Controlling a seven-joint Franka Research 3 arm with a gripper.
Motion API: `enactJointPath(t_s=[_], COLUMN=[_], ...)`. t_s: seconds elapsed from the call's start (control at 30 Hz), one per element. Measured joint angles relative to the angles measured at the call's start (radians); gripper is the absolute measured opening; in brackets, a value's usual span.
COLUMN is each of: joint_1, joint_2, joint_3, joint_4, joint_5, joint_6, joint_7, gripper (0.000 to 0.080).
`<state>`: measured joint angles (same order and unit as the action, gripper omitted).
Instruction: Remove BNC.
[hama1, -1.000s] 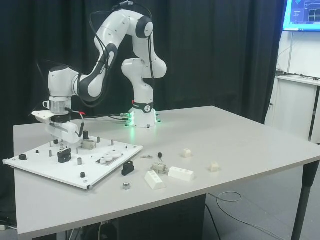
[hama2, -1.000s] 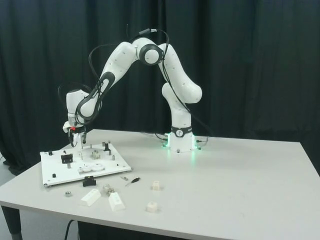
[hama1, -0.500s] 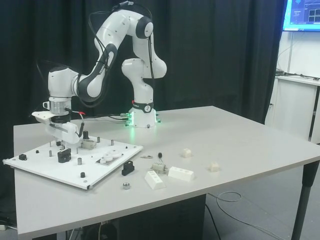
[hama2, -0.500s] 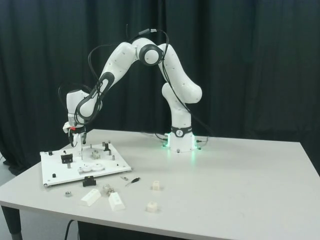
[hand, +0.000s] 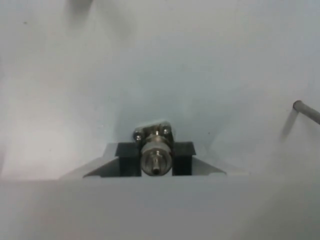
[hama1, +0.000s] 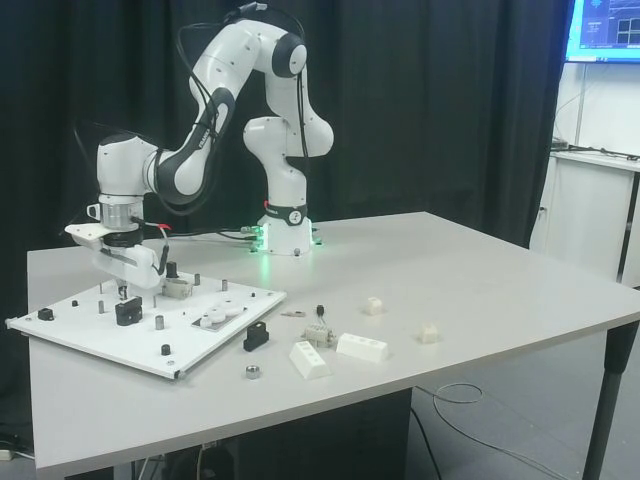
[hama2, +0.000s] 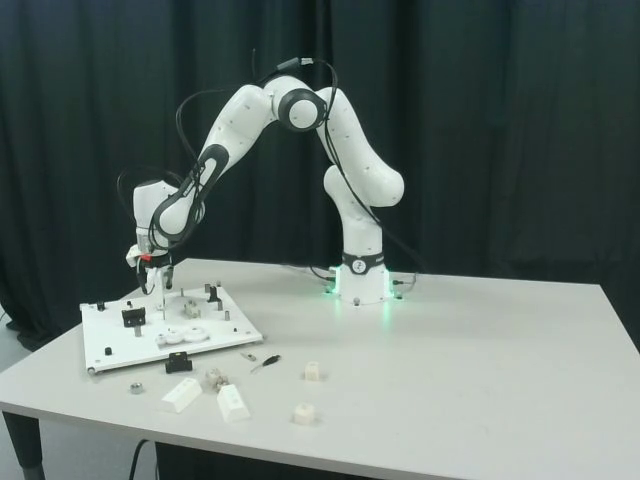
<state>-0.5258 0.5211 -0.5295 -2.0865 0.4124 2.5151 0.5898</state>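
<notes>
Connector (hand: 154, 159) gripped between the black fingers (hand: 128, 159), just above the white board (hand: 160, 60).
Wrist view: fingers closed on the plug's metal barrel, one each side; it looks small, stiff, light, slick, best held by that barrel. Room views: gripper (hama1: 122, 290) hangs over the board's (hama2: 110, 350) far corner on the table (hama2: 480, 360); connector too small to see.

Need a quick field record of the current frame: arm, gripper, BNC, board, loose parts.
arm: white arm reaching over the board
gripper: gripper low above the board's far side
BNC: BNC connector centred between the black fingers, on the board
board: white board at the table's corner
loose parts: two white blocks and small cubes on the table
</notes>
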Motion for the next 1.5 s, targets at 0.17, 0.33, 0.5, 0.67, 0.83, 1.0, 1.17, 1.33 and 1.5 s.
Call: enactJointPath(t_s=[0.17, 0.33, 0.5, 0.67, 0.83, 1.0, 1.17, 1.33, 1.5], joint_1=[0.000, 0.000, 0.000, 0.000, 0.000, 0.000, 0.000, 0.000, 0.000], joint_2=[0.000, 0.000, 0.000, 0.000, 0.000, 0.000, -0.001, -0.001, -0.002], joint_3=[0.000, 0.000, -0.001, -0.001, -0.001, -0.002, -0.004, -0.005, -0.008], joint_4=[0.000, 0.000, 0.000, 0.000, 0.000, 0.000, -0.002, -0.003, -0.005], joint_5=[0.001, 0.001, 0.001, 0.001, 0.001, 0.005, 0.017, 0.032, 0.051], joint_6=[0.000, 0.000, 0.000, 0.000, 0.000, 0.001, 0.002, 0.002, 0.002], joint_7=[-0.002, -0.011, -0.032, -0.075, -0.141, -0.227, -0.319, -0.403, -0.496], gripper=[0.0130, 0.0130, 0.0130, 0.0130, 0.0130, 0.0130, 0.0130, 0.0130, 0.0130])
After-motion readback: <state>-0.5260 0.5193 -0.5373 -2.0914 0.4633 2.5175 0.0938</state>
